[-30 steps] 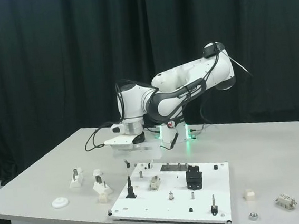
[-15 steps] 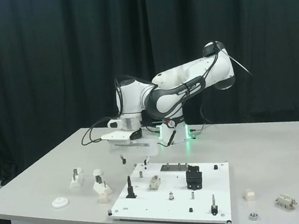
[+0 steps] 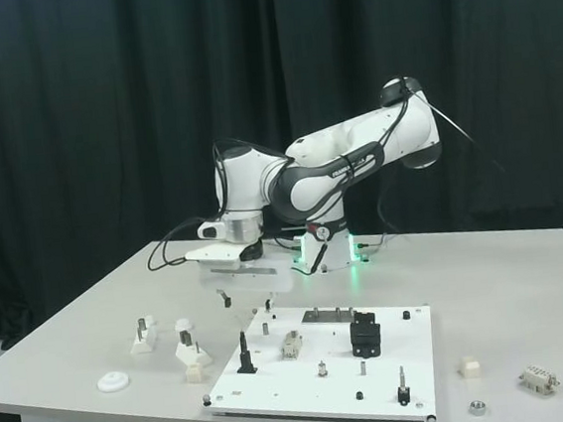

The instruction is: Pick round peg 4.

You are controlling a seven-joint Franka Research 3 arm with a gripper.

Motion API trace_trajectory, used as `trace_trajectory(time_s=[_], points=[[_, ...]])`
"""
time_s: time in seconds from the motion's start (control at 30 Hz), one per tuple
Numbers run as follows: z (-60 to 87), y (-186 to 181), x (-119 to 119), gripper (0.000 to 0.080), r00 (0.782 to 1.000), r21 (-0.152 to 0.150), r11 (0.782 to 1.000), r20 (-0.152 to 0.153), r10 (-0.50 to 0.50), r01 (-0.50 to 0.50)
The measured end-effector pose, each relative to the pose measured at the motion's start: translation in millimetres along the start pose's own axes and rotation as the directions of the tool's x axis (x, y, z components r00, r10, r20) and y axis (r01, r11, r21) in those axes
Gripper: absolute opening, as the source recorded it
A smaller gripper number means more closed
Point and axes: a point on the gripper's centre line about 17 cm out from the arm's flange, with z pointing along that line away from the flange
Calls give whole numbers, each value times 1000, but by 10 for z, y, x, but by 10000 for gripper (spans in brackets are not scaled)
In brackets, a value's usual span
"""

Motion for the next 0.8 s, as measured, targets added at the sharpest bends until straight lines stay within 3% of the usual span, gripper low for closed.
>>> trace_trajectory(time_s=[0.23, 0.43, 0.8], points=[[-43, 142, 55, 800, 1000, -21, 1000, -8, -14, 14], [-105, 367, 87, 800, 999, -56, 998, -5, -35, 35], [-291, 1011, 124, 800, 997, -133, 988, 31, -72, 76]])
